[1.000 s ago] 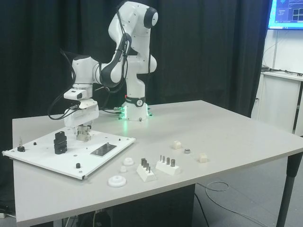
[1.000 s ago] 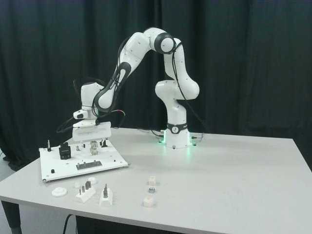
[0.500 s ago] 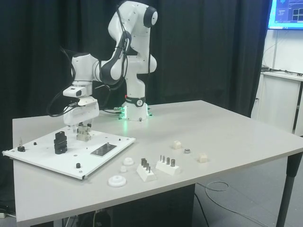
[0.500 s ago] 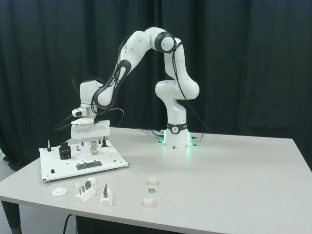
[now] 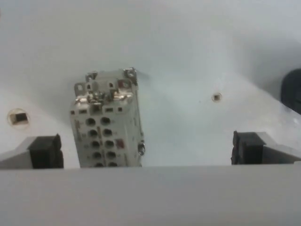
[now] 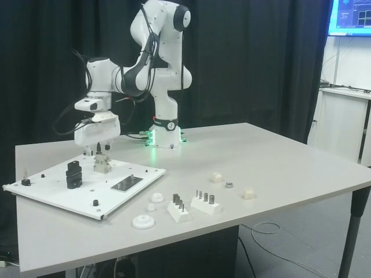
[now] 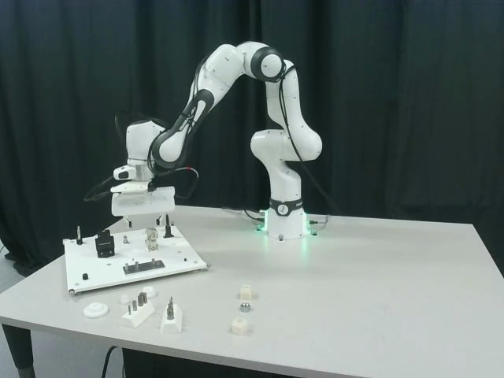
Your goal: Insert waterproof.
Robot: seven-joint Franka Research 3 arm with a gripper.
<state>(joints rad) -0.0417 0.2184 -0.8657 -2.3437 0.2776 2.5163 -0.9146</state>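
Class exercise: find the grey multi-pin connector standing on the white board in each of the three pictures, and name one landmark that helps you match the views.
Wrist view: the connector shows left of centre, pin holes facing the camera.
First room view: connector stands on the white board, under the gripper.
Second room view: connector again below the gripper.
Shared landmark: the white board.

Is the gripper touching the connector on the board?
Apart. The first room view shows the gripper raised above the connector, with a gap beneath its open fingers.
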